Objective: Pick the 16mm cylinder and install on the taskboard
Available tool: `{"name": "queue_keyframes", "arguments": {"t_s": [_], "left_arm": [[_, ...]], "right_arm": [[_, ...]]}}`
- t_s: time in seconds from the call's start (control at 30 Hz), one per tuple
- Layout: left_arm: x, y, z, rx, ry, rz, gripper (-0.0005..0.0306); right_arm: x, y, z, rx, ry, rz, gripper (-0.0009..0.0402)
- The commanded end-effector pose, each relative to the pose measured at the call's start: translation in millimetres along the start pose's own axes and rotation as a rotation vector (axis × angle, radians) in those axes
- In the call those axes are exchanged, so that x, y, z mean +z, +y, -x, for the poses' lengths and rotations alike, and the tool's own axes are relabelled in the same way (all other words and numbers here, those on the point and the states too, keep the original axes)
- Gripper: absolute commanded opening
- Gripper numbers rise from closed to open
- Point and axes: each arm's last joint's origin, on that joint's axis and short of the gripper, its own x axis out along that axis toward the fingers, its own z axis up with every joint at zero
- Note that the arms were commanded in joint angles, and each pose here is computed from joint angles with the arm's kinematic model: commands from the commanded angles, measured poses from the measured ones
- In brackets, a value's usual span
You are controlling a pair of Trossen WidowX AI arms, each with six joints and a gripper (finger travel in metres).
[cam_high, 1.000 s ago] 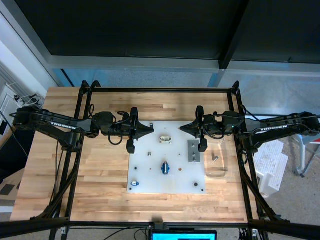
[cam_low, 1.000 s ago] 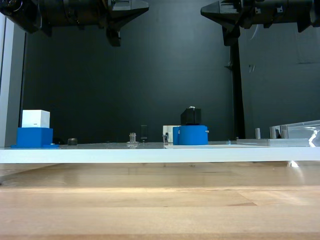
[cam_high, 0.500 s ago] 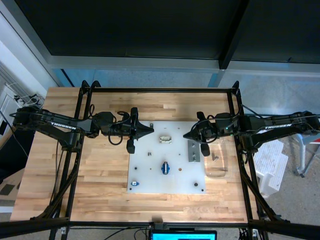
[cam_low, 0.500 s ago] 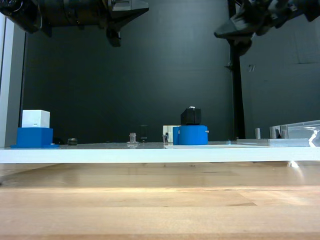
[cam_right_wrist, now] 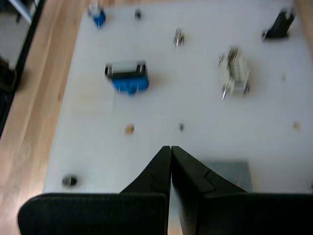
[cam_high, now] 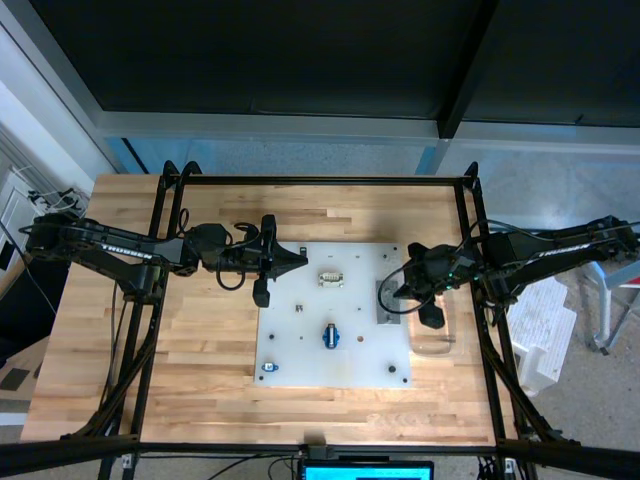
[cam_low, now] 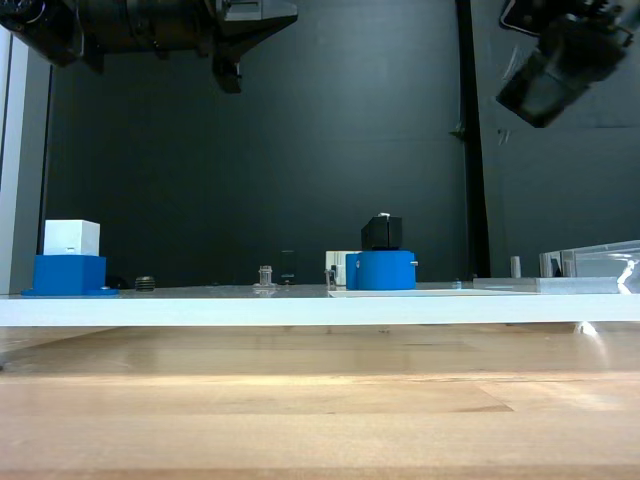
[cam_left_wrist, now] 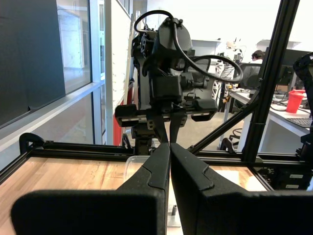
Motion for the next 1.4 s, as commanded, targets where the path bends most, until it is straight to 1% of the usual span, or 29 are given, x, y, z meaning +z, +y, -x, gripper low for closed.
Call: {"name": "queue_keyframes", "arguments": {"t_s": [0.03, 0.23, 0.43, 0.53, 0.6, 0.8, 0.93, 1.07, 1.2, 1.4], "left_arm": [[0, 0.1, 0.0, 0.0, -0.001, 0.0, 0.0], [0, 0.0, 0.0, 0.0, -0.001, 0.0, 0.0], [0, 0.1, 0.0, 0.0, -0.001, 0.0, 0.0], [0, 0.1, 0.0, 0.0, -0.001, 0.0, 0.0], [0, 0.0, 0.0, 0.0, -0.001, 0.0, 0.0], [0, 0.0, 0.0, 0.0, -0.001, 0.0, 0.0], [0, 0.1, 0.0, 0.0, -0.001, 0.0, 0.0], [0, 0.0, 0.0, 0.0, -0.001, 0.0, 0.0], [0, 0.0, 0.0, 0.0, -0.001, 0.0, 0.0], [0, 0.1, 0.0, 0.0, -0.001, 0.0, 0.0]], "right_arm": [[-6.7, 1.5, 1.4, -0.005, 0.074, 0.001, 0.0], [-22.8, 1.7, 4.6, -0.027, 0.242, 0.02, 0.0], [-39.2, 4.3, 10.0, -0.054, 0.406, -0.005, 0.0], [-44.5, 8.0, 12.2, -0.058, 0.454, -0.009, 0.0], [-46.9, 11.5, 13.3, -0.055, 0.472, -0.009, 0.0], [-51.6, 23.8, 15.1, -0.033, 0.483, -0.01, 0.0004], [-54.3, 30.0, 16.2, -0.024, 0.489, -0.021, 0.0017], [-56.1, 34.2, 16.7, -0.016, 0.495, -0.015, 0.0038], [-56.2, 34.3, 16.4, -0.04, 0.484, -0.021, 0.0062], [-56.4, 34.3, 16.2, -0.048, 0.482, -0.021, 0.0094]]}}
